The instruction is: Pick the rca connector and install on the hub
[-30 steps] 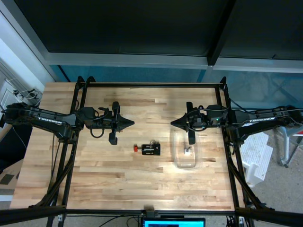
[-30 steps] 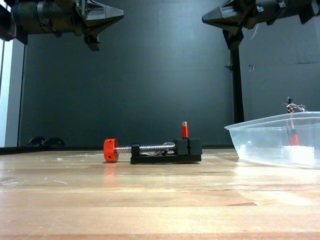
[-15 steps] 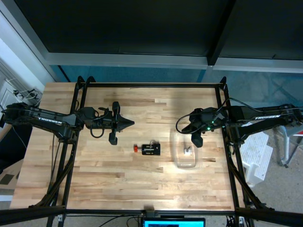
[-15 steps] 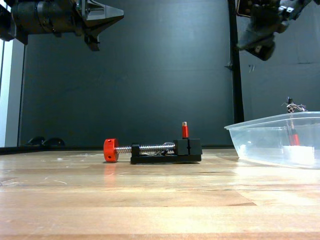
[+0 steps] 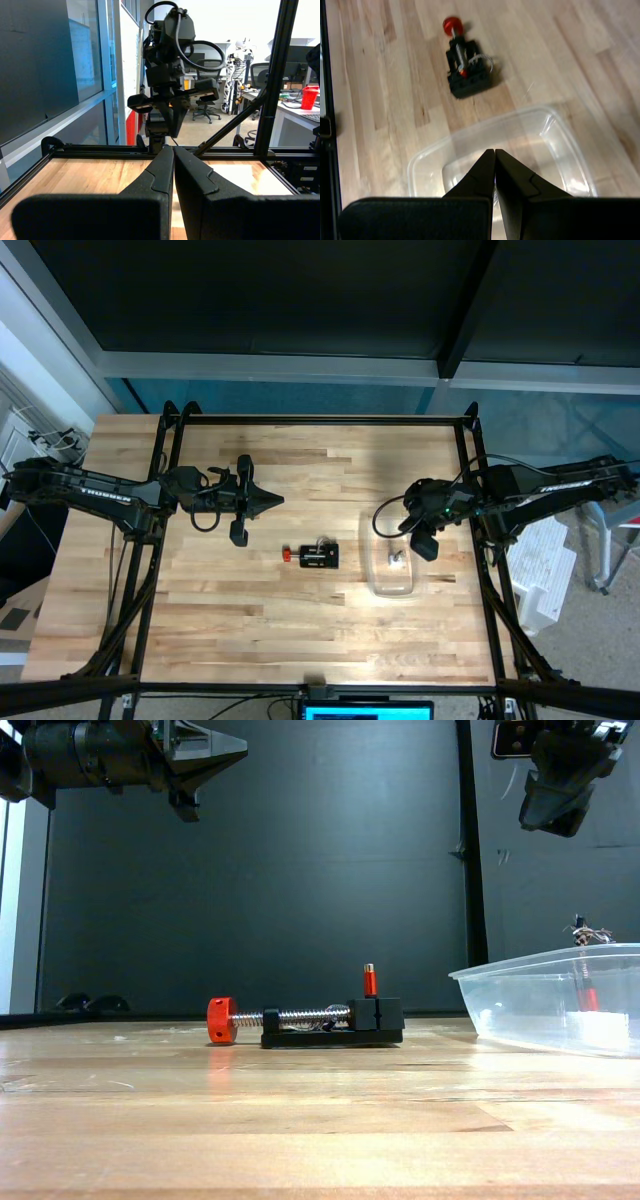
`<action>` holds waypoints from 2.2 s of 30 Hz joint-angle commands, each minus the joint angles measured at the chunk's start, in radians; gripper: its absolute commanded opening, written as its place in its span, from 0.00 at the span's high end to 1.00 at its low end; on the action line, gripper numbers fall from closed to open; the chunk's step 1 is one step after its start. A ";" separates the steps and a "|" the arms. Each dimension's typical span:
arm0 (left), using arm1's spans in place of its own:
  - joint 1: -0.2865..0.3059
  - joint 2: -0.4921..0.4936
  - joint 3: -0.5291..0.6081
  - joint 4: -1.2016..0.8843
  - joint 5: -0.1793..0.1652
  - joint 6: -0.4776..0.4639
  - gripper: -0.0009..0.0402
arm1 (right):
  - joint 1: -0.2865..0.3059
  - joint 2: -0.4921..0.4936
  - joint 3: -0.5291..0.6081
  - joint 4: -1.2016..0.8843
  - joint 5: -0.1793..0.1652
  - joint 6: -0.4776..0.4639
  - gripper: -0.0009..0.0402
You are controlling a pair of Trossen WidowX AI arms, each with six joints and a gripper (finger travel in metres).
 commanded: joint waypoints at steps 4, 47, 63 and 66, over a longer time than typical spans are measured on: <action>0.000 0.000 0.000 0.000 0.000 0.000 0.98 | 0.053 0.071 0.049 -0.080 -0.017 0.048 0.98; 0.000 0.000 0.000 0.000 0.000 0.000 0.98 | 0.183 0.355 0.055 -0.149 0.013 0.057 0.59; 0.000 0.000 0.000 0.000 0.000 0.000 0.98 | 0.182 0.359 -0.016 -0.087 0.014 0.048 0.59; 0.000 0.000 0.000 0.000 0.000 0.000 0.98 | 0.181 0.359 -0.028 -0.073 0.015 0.043 0.60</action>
